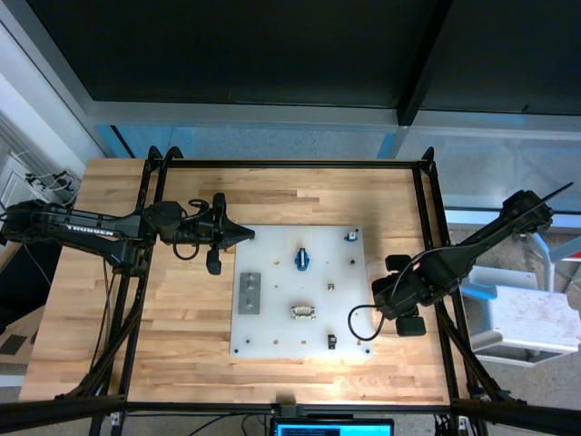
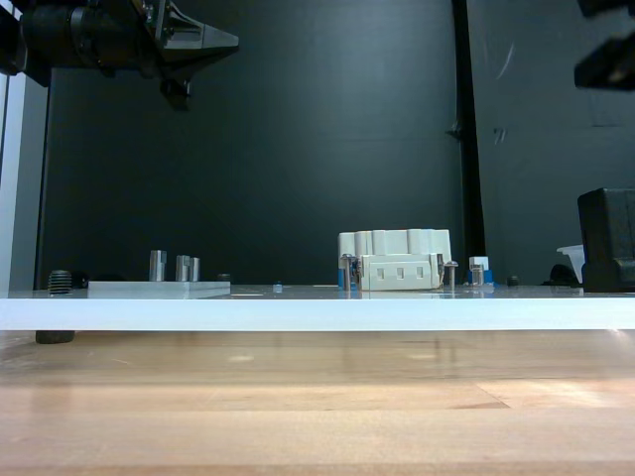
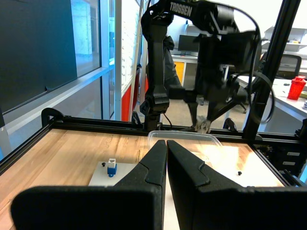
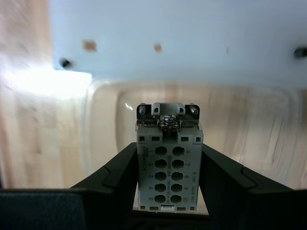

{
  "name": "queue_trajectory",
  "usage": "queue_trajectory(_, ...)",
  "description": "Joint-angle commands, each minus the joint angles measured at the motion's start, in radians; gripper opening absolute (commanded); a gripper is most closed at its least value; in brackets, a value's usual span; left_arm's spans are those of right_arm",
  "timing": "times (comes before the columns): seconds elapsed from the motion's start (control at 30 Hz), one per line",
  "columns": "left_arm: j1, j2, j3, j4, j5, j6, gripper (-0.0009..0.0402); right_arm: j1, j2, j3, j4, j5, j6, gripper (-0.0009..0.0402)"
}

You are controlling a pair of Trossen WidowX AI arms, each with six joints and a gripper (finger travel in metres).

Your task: Pick the HAN10E connector and install in the HAN10E hub

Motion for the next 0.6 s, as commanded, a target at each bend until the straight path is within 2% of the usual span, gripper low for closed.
queue_trajectory(0.03, 0.0, 0.0, 0.0, 0.0, 0.0, 0.0, 0.0, 0.0, 0.0, 0.048, 0.001, 0.008, 0.001, 0.0023)
queue_trajectory(0.6, 0.0, 0.0, 0.0, 0.0, 0.0, 0.0, 0.0, 0.0, 0.0, 0.064, 0.0, 0.007, 0.027, 0.0023)
